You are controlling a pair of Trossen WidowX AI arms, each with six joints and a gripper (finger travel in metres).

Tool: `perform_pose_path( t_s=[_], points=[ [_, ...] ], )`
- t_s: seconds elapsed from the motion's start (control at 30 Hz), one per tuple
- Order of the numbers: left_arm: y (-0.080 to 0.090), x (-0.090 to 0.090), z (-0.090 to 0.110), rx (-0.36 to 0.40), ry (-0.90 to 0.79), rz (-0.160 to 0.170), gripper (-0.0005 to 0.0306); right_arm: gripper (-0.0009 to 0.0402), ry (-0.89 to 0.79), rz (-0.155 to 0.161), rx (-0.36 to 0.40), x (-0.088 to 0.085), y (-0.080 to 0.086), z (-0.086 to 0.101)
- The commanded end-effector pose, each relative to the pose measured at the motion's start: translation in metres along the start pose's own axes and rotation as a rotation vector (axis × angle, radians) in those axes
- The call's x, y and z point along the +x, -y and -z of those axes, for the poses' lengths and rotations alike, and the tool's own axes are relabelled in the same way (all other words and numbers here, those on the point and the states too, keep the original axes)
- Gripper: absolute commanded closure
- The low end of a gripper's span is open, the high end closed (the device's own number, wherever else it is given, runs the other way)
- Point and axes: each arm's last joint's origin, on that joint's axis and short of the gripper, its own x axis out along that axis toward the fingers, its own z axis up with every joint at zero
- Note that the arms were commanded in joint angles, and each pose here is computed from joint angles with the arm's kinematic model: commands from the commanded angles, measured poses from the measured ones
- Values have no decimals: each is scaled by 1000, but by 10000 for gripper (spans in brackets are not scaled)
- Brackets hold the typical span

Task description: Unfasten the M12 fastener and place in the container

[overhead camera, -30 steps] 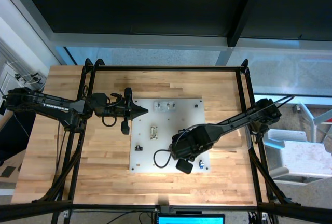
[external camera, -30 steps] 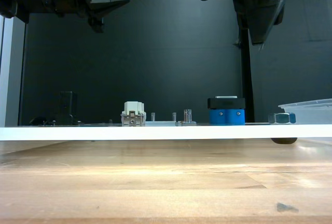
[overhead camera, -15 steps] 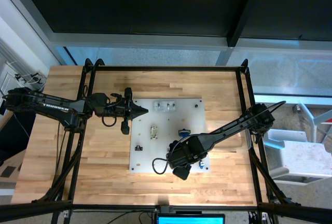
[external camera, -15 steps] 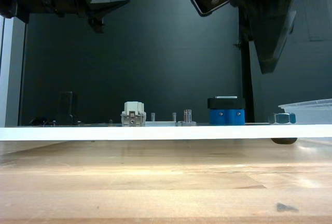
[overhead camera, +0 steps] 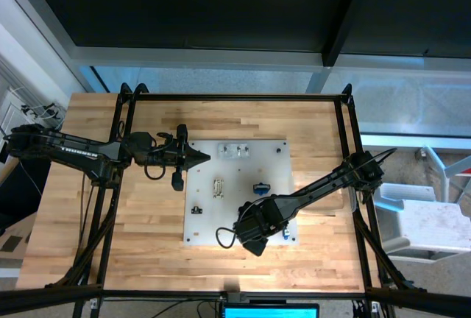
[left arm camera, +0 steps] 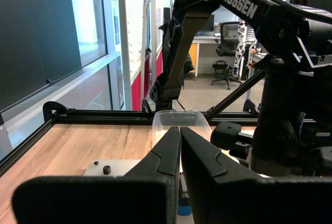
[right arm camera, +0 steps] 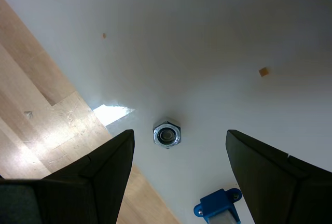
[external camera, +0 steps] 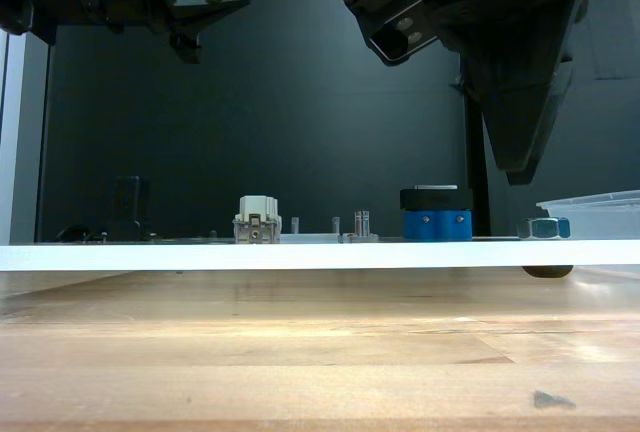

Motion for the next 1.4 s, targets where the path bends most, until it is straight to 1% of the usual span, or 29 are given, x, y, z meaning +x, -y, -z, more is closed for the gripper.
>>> perform_pose_path(
  t_s=[0.03,0.23,0.4,0.47,0.53,0.57,0.63,0.67,1.0,1.13,1.4],
  points=[
    [0,0,0,0,0,0,300,146,-1,-1,-6,3,0,2],
    [0,0,0,0,0,0,300,146,-12,10,-25,7,0,6],
    [0,0,0,0,0,0,300,146,-12,8,-51,7,-1,7],
    [0,0,0,0,0,0,300,146,-23,13,-51,12,-2,7],
    [0,0,0,0,0,0,300,146,-32,7,-59,15,-3,7],
    [0,0,0,0,0,0,300,146,-44,-4,-67,19,-5,6],
    [0,0,0,0,0,0,300,146,-40,-11,-69,21,-6,6],
    [0,0,0,0,0,0,300,146,-43,-7,-69,24,-7,6],
    [0,0,0,0,0,0,300,147,-37,5,-69,26,-7,5],
    [0,0,0,0,0,0,300,166,-36,5,-71,26,-7,5],
    [0,0,0,0,0,0,300,228,-41,10,-69,30,-5,6]
  ],
)
